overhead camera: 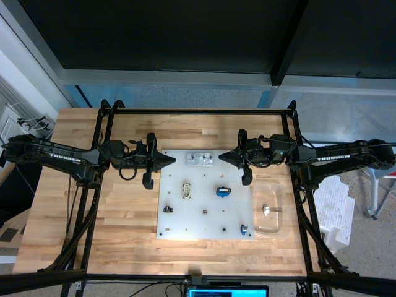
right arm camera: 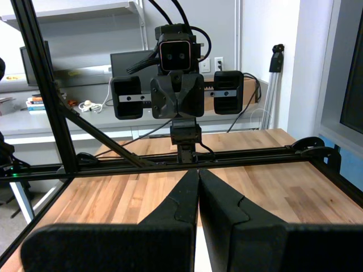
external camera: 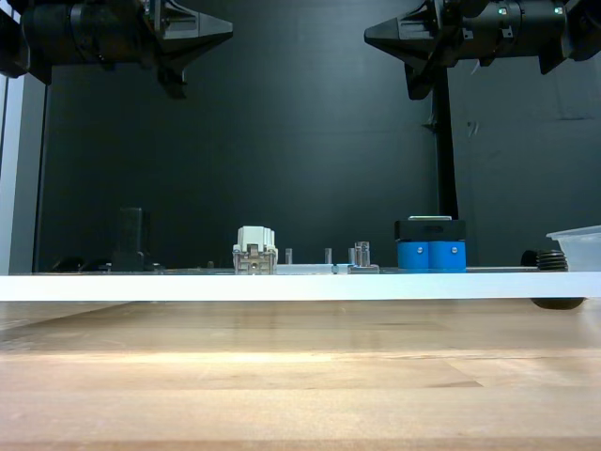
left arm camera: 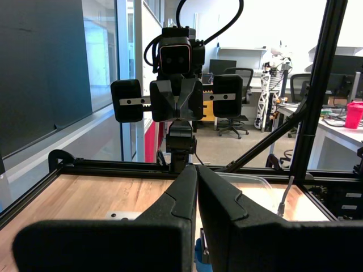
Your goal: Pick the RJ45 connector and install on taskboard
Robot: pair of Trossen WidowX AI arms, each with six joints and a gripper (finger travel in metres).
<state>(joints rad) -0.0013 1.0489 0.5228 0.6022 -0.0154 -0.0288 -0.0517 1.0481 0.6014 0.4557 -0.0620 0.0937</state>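
High view is showing two arms hanging level above the table (overhead camera: pixel 124 235), their tips facing each other across the far edge of one white board (overhead camera: pixel 185 224). The left gripper (overhead camera: pixel 171 159) is hovering over the board's far left corner, and the left wrist view is showing its two fingers (left arm camera: pixel 227 218) pressing together with nothing between them. The right gripper (overhead camera: pixel 221 158) is hovering over the board's far right part, its two fingers (right arm camera: pixel 170 218) likewise pressing together on nothing. Well below the right gripper and to its near side, one clear tray (overhead camera: pixel 272 233) is lying just beside the board's right edge, with one pale block (overhead camera: pixel 266 210) sitting inside it. One small blue jack (overhead camera: pixel 245 230) is standing at the board's near right corner, well apart from both grippers, and a second blue part (overhead camera: pixel 222 192) is sitting mid-board, nearer the right gripper. Whether the connector is resting on the block or sitting in the jack, these views are not settling: I cannot tell
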